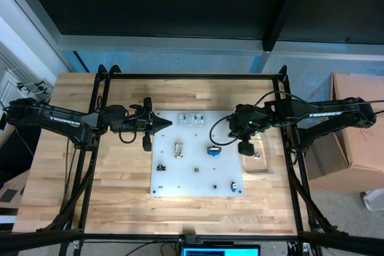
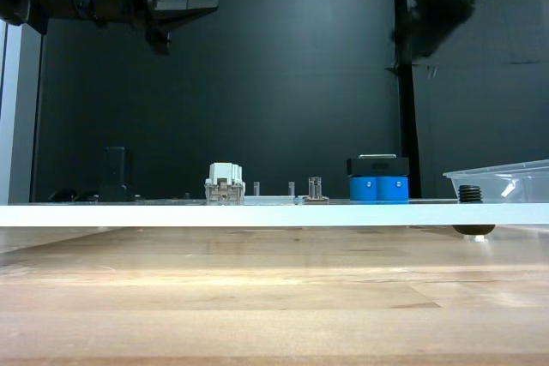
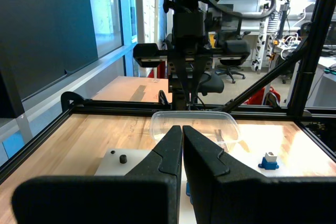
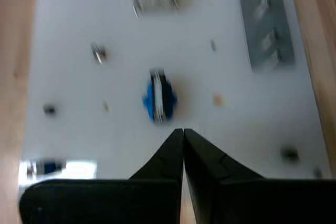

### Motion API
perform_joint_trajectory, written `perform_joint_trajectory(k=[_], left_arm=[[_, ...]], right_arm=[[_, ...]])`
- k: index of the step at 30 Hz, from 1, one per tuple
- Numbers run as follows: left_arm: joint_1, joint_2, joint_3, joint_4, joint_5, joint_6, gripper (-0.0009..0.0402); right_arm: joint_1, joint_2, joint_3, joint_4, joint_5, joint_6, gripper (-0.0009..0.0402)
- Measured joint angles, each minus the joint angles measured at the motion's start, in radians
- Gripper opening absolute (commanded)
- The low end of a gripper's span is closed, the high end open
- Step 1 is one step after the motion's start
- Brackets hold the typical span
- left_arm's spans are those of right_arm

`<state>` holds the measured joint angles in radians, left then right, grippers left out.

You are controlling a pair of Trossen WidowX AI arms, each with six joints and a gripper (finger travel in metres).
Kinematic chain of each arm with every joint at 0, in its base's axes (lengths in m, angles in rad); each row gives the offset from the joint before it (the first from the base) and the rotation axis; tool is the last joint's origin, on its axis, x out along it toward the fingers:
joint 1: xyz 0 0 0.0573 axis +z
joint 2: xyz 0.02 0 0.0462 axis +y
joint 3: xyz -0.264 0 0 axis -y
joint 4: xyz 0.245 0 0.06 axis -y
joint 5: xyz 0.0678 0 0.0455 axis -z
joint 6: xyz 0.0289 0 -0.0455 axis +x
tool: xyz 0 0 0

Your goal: Unfasten the M12 nut and place it in the container

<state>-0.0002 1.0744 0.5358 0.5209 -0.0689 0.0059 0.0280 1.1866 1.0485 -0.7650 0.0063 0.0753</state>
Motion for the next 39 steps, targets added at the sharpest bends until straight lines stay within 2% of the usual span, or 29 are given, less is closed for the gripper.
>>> perform_joint_trajectory(k=[5,8,10,21,24,27,33,39], left_arm=[[0.000,0.000,0.000,0.000,0.000,0.000,0.0000],[0.000,0.000,0.000,0.000,0.000,0.000,0.0000],[0.000,0.000,0.000,0.000,0.000,0.000,0.0000],[0.000,0.000,0.000,0.000,0.000,0.000,0.0000],[0.000,0.000,0.000,0.000,0.000,0.000,0.0000],[0.000,0.000,0.000,0.000,0.000,0.000,0.0000],[0.000,0.000,0.000,0.000,0.000,0.000,0.0000],[0.000,0.000,0.000,0.000,0.000,0.000,0.0000]], right_arm=[[-0.045,0.000,-0.051,0.251,-0.031,-0.086,-0.0001],[-0.069,-0.001,-0.091,0.423,-0.103,-0.093,0.0000],[-0.080,-0.001,-0.124,0.541,-0.132,-0.082,0.0000],[-0.100,-0.003,-0.312,1.114,-0.131,-0.053,0.0000],[-0.100,-0.003,-0.360,1.235,-0.096,-0.031,0.0000],[-0.099,-0.003,-0.391,1.290,-0.078,-0.028,0.0000],[-0.095,-0.003,-0.435,1.381,-0.106,0.005,0.0000],[-0.093,-0.005,-0.458,1.400,-0.108,0.013,0.0000]])
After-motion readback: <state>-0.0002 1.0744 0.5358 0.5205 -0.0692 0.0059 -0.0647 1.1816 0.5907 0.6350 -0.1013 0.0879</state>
